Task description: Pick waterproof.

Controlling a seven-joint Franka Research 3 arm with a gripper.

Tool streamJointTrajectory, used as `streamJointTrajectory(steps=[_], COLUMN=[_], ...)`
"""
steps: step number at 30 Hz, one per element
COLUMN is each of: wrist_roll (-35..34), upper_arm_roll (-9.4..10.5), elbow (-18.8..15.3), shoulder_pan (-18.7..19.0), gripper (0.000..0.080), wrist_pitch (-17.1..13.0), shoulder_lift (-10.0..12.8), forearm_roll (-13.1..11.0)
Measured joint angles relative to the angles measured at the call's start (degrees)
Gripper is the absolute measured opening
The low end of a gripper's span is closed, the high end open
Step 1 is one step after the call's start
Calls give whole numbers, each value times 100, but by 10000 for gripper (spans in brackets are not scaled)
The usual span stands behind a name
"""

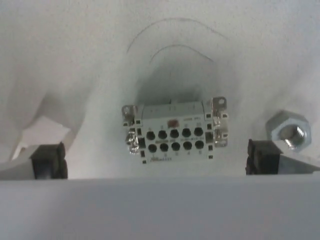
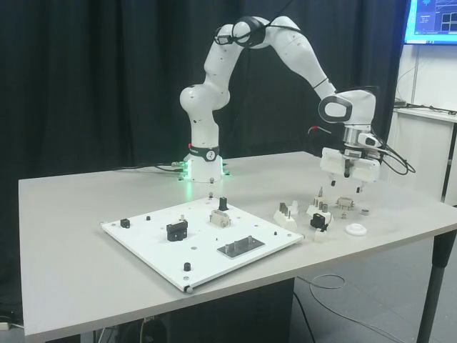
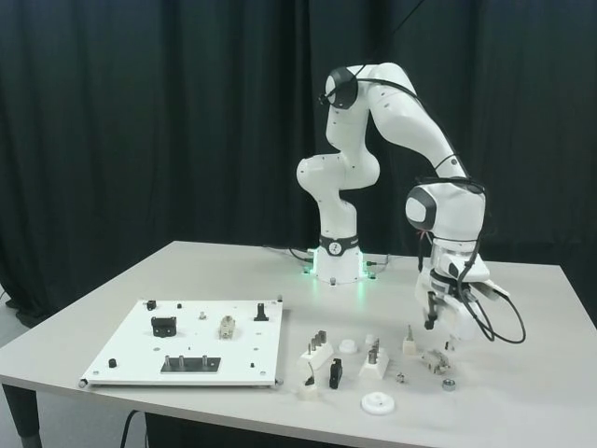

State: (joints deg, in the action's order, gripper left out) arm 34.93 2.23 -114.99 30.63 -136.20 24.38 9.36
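My jaws (image 1: 157, 159) stand apart and hold nothing; one black fingertip shows on each side of the waterproof connector (image 1: 173, 133), neither touching it. The connector is a white multi-pin block with two rows of dark sockets and metal brackets at both ends. It lies flat on the grey desk (image 1: 75, 60), directly beneath my wrist and centred between the fingertips.

Just beside the connector, outside one fingertip, lies a metal hex nut (image 1: 289, 131), apart from both the connector and my fingers. In the first room view my jaws (image 2: 345, 180) hang above the connector (image 2: 344, 204), with clear space between. Farther from the connector, along the desk edge, sit several small white fixtures (image 2: 285, 215) and a white toothed disc (image 2: 355, 229). Farther still lies the white assembly board (image 2: 200, 243), carrying black and metal parts.

Judgement: the step in hand is the approach, aligned over the target and not yet descended. The next move calls for a straight descent until the fingertips bracket the connector body, then closing across it. The brackets at the connector's ends may foul the fingertips, and the nut is near enough to be nudged.
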Motion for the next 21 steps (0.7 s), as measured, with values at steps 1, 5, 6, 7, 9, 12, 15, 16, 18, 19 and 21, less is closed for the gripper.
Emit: streamJointTrajectory(steps=[1,5,6,7,9,12,15,16,18,19,21], wrist_roll=[42,191,212,230,257,291,320,331,353,366,392], upper_arm_roll=[0,0,0,0,0,0,0,-1,-2,-2,-2], elbow=[13,65,80,96,127,169,206,217,246,261,288], shoulder_pan=[0,-4,-6,-9,-15,-26,-39,-43,-49,-53,-61], gripper=[800,800,800,800,800,800,800,800,800,800,800], wrist_pitch=[-1,-6,-6,-6,-6,-6,-6,-6,-6,-6,-6], shoulder_lift=[19,93,110,128,163,212,254,267,295,311,340], forearm_roll=[0,-6,-7,-7,-8,-9,-11,-13,-15,-16,-16])
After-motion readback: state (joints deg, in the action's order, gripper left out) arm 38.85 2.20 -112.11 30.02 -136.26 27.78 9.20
